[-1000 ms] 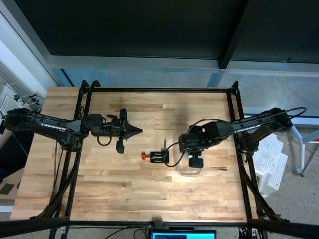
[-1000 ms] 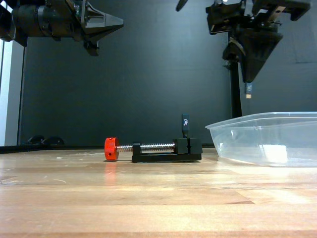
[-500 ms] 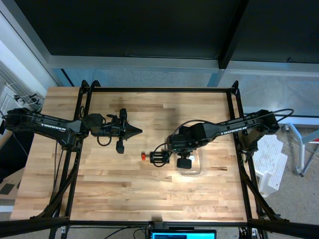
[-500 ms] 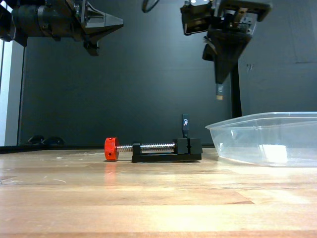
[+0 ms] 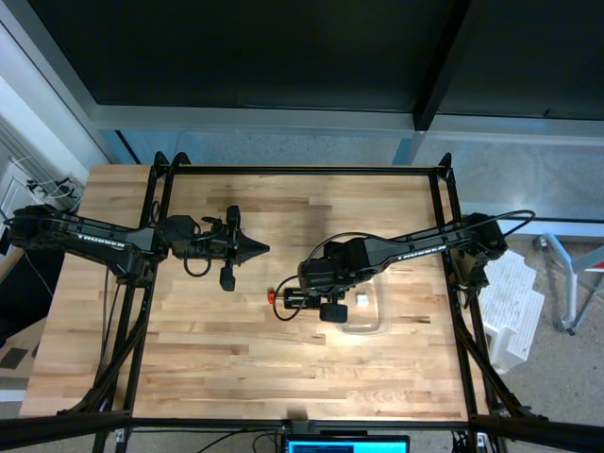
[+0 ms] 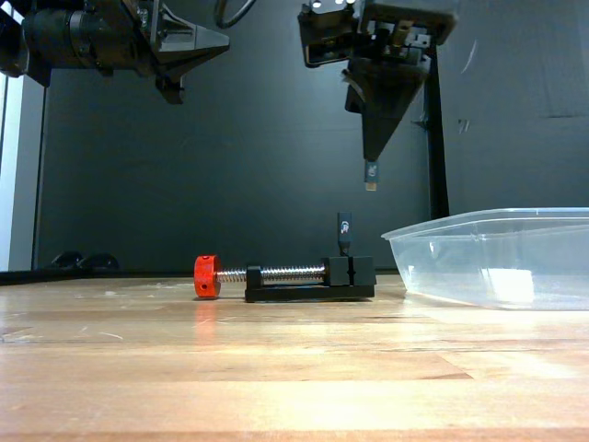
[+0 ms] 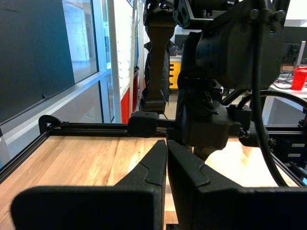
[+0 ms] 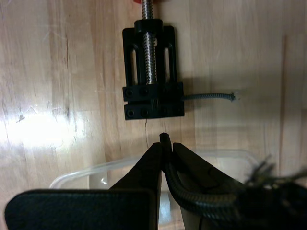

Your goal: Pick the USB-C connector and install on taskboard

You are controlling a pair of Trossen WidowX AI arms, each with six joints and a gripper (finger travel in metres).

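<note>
Left end effector (image 6: 224, 40) aloft; right (image 6: 371, 155) above taskboard (image 6: 309, 277)

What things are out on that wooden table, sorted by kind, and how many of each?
Tools: 2, left tool parked high at the left, shut; right tool raised close by the taskboard, shut on the USB-C connector.
Taskboard: 1.
USB-C connector: 1.
Clear tray: 1.
White square piece: 1, inside the tray.
Total: 6.
</note>
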